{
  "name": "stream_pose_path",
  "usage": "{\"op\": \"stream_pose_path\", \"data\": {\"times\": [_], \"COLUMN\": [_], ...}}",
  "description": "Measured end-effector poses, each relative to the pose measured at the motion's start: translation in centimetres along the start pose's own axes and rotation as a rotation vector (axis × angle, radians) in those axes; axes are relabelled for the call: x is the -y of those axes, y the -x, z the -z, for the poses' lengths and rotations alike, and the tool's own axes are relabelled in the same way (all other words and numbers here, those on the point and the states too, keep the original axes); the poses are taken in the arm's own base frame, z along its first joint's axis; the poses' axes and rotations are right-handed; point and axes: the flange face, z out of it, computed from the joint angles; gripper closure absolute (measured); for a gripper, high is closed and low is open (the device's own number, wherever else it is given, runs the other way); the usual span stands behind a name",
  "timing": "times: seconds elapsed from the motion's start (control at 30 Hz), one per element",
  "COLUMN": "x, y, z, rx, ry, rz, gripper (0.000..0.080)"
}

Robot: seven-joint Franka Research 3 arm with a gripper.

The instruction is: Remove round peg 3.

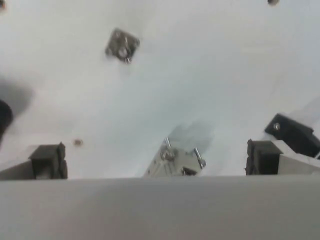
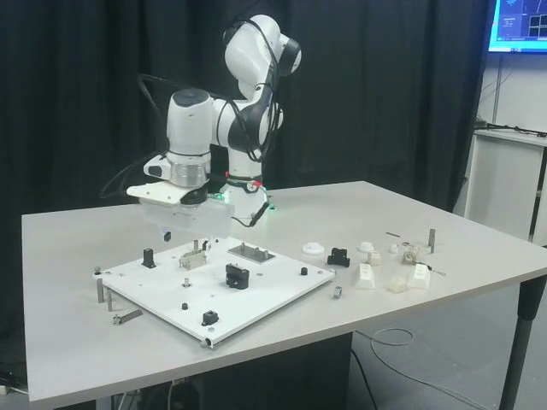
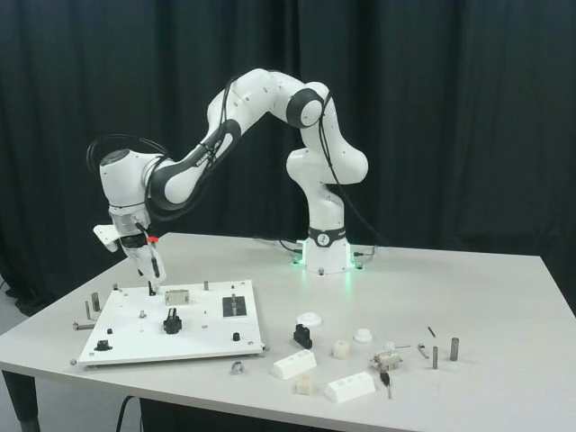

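Fingertips (image 1: 48,161) first, right up against the wrist camera: the gripper (image 1: 155,160) is spread wide, both black pads far apart and nothing held between them. Beneath the gap sits a small metal block (image 1: 177,162) with two thin pins, resting on the white board (image 1: 210,75).

Over to the first room view: the white arm (image 2: 244,94) reaches down at centre left, and the gripper (image 2: 182,229) hangs just above that block (image 2: 194,257) near the board's (image 2: 273,299) far edge.

Now the peg: two upright grey pegs (image 3: 91,305) stand at the left edge of the second room view, just beside the board's left end, apart from the gripper. Which is number 3, I cannot tell.
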Motion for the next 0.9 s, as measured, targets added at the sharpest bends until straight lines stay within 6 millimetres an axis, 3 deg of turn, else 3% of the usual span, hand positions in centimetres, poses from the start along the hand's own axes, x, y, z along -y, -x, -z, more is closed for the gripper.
{"op": "stream_pose_path", "data": {"times": [0.9], "x": [-5.2], "y": [3.6], "z": [-2.8], "rx": [-0.019], "ry": [0.03], "rz": [0.198], "gripper": [0.0003]}}
